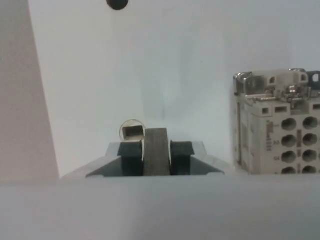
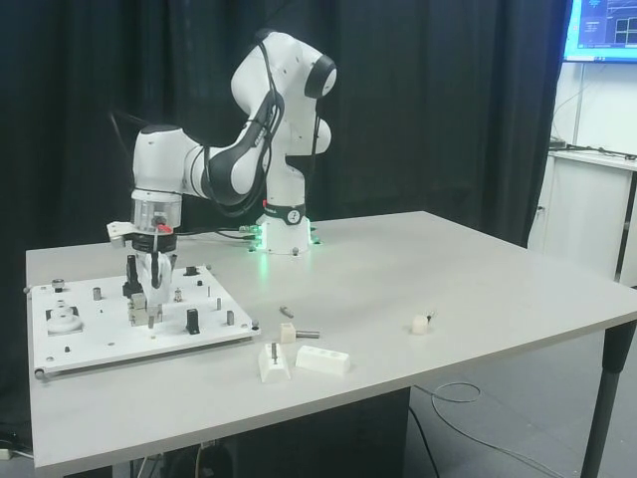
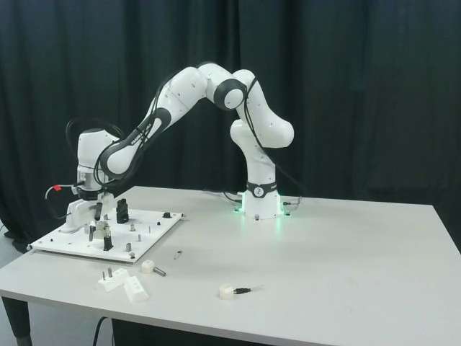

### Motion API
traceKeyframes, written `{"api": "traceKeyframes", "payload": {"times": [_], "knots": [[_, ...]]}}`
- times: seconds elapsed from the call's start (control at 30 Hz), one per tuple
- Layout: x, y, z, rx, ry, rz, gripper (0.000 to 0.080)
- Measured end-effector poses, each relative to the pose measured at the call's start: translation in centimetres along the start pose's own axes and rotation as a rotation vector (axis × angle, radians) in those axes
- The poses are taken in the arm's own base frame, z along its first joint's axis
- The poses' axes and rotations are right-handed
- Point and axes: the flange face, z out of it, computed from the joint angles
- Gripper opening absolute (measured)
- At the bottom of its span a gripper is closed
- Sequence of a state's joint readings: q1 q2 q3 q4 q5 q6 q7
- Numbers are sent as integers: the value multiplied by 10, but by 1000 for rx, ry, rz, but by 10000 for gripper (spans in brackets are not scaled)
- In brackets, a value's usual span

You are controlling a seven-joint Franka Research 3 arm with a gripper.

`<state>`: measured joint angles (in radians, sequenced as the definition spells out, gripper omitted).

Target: Insert square peg 3.

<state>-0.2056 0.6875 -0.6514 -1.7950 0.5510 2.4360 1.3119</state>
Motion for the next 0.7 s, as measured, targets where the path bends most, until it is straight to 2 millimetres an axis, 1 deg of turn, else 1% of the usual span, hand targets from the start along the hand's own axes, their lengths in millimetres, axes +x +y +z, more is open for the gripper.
{"api": "traceKeyframes", "payload": {"times": [0.7], "knots": [[-6, 0, 5, 12, 4, -27, 114]]}}
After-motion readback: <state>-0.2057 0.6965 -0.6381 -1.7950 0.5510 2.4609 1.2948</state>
